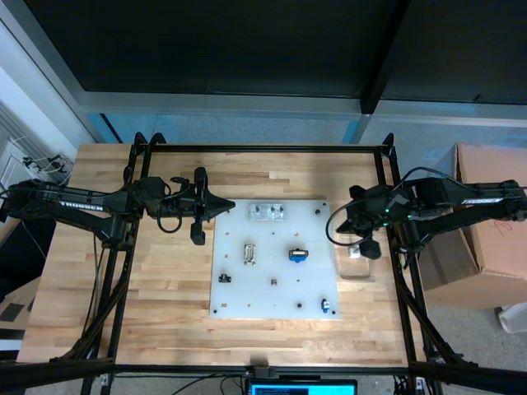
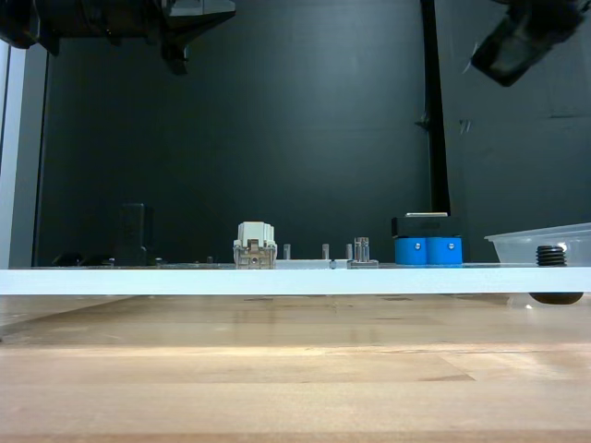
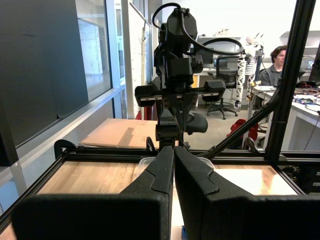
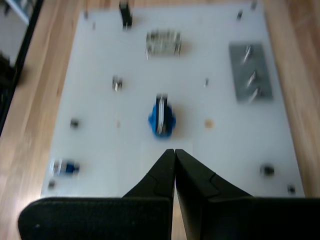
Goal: Pick the RJ45 connector and install on the taskboard
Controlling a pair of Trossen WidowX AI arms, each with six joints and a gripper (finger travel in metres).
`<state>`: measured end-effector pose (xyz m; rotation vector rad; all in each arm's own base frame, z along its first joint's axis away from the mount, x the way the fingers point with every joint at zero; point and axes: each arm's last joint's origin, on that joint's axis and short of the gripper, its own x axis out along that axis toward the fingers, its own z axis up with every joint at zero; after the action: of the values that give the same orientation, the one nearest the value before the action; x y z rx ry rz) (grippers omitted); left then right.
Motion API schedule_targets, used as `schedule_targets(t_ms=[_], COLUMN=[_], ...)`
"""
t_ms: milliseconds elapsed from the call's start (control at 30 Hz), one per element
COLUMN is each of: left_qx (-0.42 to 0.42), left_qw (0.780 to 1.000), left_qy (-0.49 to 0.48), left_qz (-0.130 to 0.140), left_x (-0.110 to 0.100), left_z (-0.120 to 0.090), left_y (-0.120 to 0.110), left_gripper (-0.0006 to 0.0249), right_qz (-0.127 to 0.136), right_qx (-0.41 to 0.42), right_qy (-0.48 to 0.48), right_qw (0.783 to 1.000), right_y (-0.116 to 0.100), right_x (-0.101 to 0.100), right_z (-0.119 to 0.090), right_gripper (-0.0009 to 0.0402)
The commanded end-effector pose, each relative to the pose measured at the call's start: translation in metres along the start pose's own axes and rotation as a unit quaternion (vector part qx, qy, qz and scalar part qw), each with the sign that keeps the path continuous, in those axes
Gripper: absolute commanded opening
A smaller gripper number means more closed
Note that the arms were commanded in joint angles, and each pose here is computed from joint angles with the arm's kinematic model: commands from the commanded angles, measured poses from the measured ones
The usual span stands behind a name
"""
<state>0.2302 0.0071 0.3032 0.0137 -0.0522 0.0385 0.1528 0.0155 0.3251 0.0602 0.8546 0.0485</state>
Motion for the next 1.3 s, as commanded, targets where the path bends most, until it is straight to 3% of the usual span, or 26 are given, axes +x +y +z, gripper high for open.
schedule_targets(t_ms=[33, 467, 833, 1000, 1300], left_qx=[0.0, 0.0, 0.0, 0.0, 0.0], left_qw=[1.0, 1.0, 1.0, 1.0, 1.0], left_qy=[0.0, 0.0, 0.0, 0.0, 0.0], left_qz=[0.0, 0.0, 0.0, 0.0, 0.0], left_x=[0.0, 0.0, 0.0, 0.0, 0.0], left_z=[0.0, 0.0, 0.0, 0.0, 0.0], left_y=[0.0, 0.0, 0.0, 0.0, 0.0], left_gripper=[0.0, 0.0, 0.0, 0.0, 0.0], right_qz=[-0.007, -0.023, -0.026, -0.036, -0.061], right_qx=[0.004, 0.014, 0.015, 0.029, 0.057], right_qy=[0.035, 0.133, 0.15, 0.181, 0.262], right_qw=[0.999, 0.991, 0.988, 0.982, 0.961], right_y=[0.0, -0.001, -0.001, -0.002, -0.004], right_x=[-0.012, -0.063, -0.064, -0.051, 0.003], right_z=[-0.003, -0.015, -0.017, -0.023, -0.049], right_gripper=[0.0, 0.0, 0.0, 0.0027, 0.0157])
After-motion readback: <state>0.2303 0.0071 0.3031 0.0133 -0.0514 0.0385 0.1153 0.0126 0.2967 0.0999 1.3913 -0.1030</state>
